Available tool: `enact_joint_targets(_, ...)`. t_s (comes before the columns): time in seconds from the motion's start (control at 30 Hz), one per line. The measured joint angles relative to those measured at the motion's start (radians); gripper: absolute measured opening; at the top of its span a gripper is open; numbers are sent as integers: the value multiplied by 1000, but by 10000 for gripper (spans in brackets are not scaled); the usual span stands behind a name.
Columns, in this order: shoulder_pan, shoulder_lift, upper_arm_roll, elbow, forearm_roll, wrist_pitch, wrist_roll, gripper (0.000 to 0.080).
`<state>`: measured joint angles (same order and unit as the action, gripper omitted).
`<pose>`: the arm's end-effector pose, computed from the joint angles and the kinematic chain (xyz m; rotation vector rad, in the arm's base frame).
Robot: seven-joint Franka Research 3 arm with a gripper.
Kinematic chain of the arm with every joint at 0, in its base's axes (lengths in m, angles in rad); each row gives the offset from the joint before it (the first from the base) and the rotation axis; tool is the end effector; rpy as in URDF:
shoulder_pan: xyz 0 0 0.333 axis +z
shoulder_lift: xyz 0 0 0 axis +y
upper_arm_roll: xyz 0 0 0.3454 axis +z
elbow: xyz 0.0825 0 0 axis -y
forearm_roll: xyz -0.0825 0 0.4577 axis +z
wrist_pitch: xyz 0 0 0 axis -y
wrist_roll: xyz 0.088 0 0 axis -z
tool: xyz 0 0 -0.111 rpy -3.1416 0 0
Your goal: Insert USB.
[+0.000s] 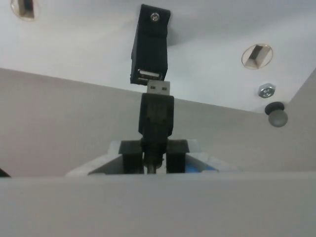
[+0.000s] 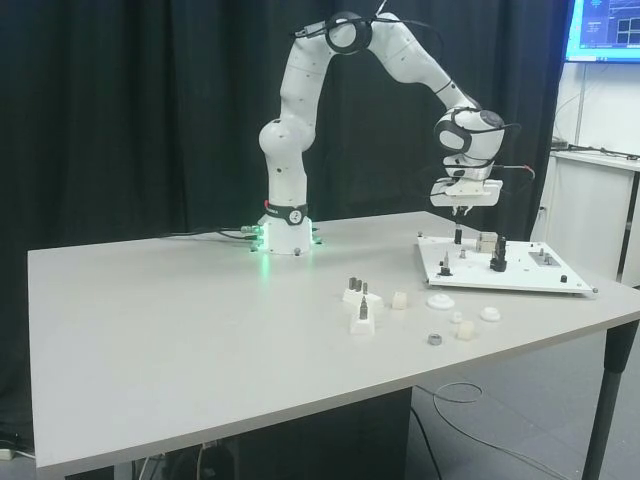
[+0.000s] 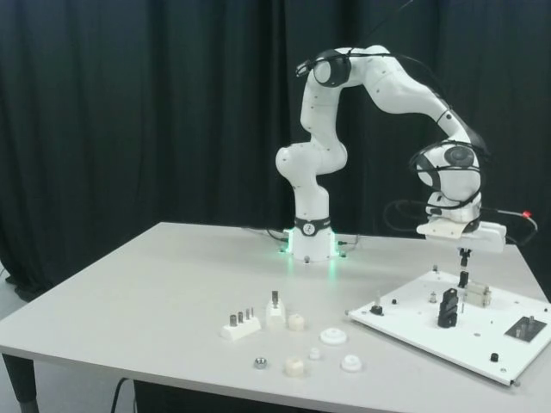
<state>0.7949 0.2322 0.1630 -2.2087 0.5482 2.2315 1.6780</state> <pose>0.3212 0.4894 0.2322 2.5228 -1.5612 -0.7094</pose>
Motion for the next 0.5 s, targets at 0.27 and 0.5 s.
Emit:
enact_joint_targets(0.27,-4,7,0,-1,35,6,0,94)
enact_joint_targets(0.5,-5,9,0,-3,36,17,0,94)
